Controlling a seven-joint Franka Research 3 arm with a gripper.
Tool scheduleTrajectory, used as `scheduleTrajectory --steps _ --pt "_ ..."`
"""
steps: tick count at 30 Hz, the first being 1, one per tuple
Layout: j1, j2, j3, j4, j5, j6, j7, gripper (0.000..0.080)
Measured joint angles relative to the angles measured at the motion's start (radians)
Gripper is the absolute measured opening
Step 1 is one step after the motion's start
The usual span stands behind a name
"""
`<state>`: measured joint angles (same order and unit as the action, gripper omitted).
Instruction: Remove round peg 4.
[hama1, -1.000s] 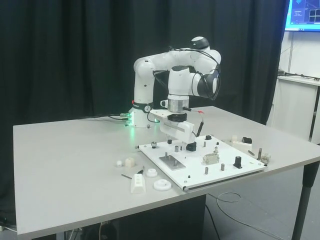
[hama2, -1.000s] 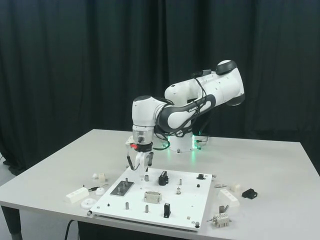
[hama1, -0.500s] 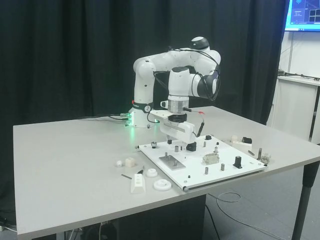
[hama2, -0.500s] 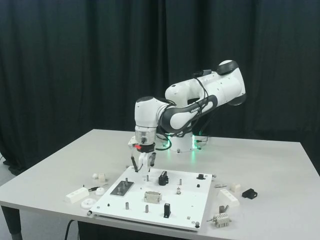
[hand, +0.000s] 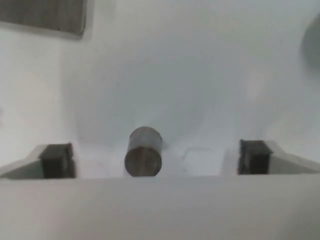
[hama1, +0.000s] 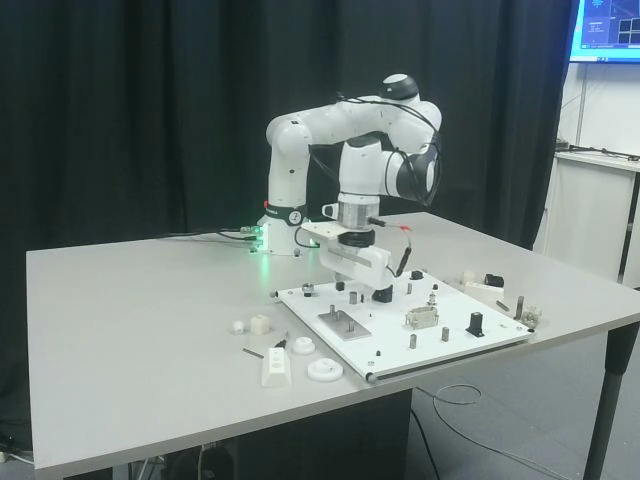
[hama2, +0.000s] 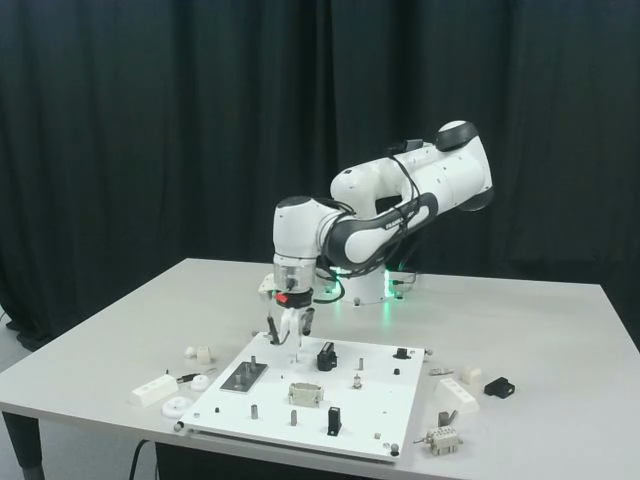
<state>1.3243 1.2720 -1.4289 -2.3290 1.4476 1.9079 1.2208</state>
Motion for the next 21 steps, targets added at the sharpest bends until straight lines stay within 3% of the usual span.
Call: scheduleTrajectory --steps 7,8,12,13,18,19,21 --pt "0.005 0.000 0.004 0.000 0.000 0.003 -0.061 0.0800" --pt "0.005 0.000 0.005 0.000 0.000 0.004 -0.069 0.0514" --pt "0.005 0.000 0.007 -0.001 0.003 0.006 -0.070 0.0514" --pt "0.005 0.000 0.008 -0.002 0.006 0.007 -0.070 0.0338" --pt "0.005 0.000 0.010 -0.007 0.037 0.019 -0.069 0.0338" --pt "0.006 0.000 0.010 -0.008 0.039 0.019 -0.068 0.0153" --pt "0.007 -0.001 0.010 -0.010 0.043 0.021 -0.067 0.0153"
